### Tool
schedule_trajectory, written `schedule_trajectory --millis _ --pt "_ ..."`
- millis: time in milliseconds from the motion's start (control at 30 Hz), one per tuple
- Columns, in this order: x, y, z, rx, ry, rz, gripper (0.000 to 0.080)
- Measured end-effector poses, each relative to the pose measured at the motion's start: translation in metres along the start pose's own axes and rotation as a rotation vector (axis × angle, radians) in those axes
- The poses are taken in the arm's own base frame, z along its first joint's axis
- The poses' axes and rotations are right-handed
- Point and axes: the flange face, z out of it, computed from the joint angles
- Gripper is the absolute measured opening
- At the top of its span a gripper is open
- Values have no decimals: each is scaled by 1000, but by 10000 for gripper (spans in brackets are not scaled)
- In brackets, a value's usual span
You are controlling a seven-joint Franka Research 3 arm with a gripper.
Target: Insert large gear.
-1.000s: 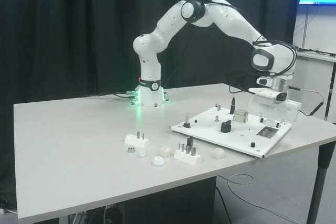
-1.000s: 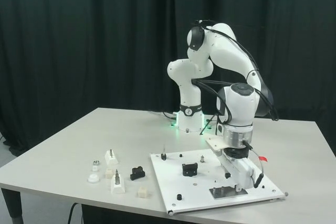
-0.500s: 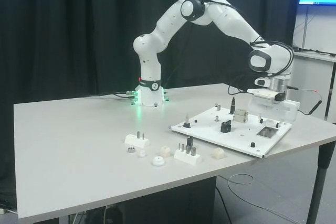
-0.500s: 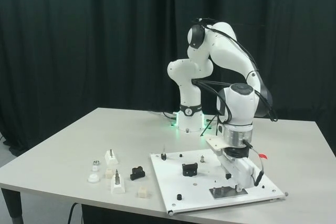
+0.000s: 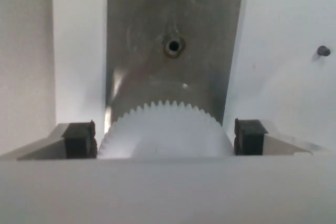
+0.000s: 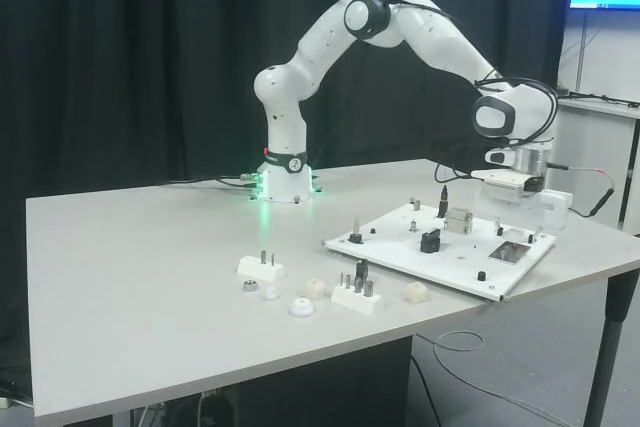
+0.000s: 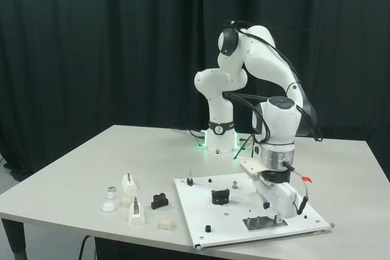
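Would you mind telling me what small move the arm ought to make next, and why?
Probably a short, straight descent. In the wrist view the pincer holds the large gear between its black fingertips, above the grey metal plate, whose hole lies just ahead. A slight shift toward that hole may be needed first.

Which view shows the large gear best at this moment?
The wrist view: the white large gear fills the space between the gripper fingers, its teeth plain above the grey metal plate. In both room views the gripper hides it over the white board.
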Motion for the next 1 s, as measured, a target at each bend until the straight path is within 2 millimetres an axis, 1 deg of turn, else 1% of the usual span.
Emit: schedule_trajectory --millis 200,633,1000 --pt "-1 1 0 7 1 -3 576" --pt "4 -1 2 17 6 -1 576" --pt "3 -1 2 20 5 -3 576"
